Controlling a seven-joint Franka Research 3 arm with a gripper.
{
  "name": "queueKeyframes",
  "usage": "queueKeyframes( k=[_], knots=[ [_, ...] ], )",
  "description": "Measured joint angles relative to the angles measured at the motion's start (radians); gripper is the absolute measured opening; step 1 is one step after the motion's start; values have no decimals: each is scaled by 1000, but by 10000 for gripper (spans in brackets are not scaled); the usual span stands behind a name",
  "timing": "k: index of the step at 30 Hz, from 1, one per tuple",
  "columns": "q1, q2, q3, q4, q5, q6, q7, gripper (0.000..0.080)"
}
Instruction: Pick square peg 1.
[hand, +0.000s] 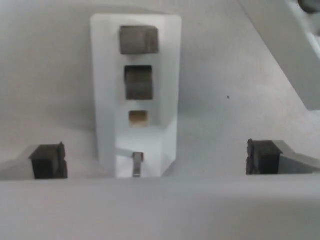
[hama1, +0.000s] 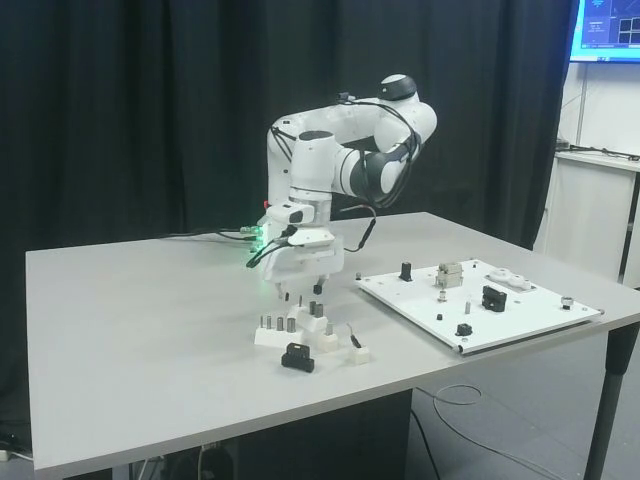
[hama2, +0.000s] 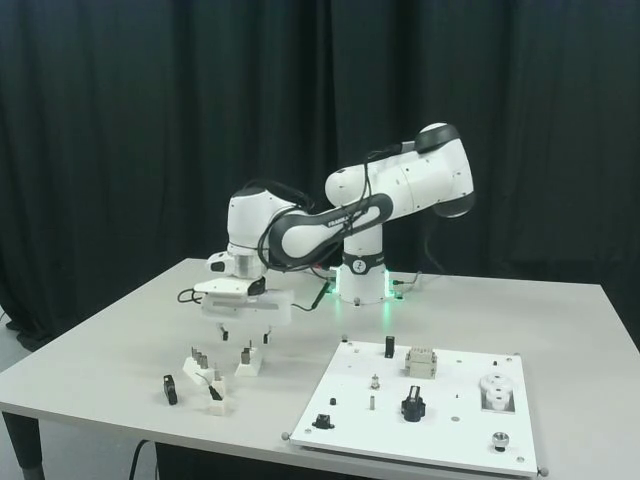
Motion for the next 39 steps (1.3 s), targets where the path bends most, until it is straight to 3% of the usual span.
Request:
queueKeyframes(
  k=[9,29,30,35,36,39],
  knots=[
    [-30,2,18,11,0,-8,-4,800],
    [-42,5,19,19,0,-43,-6,800],
    [-42,5,19,19,0,-43,-6,524],
    [-42,7,20,20,-3,-43,-6,524],
    [-42,8,20,21,-4,-43,-6,346],
    [-42,11,21,23,-7,-43,-6,346]
  ],
)
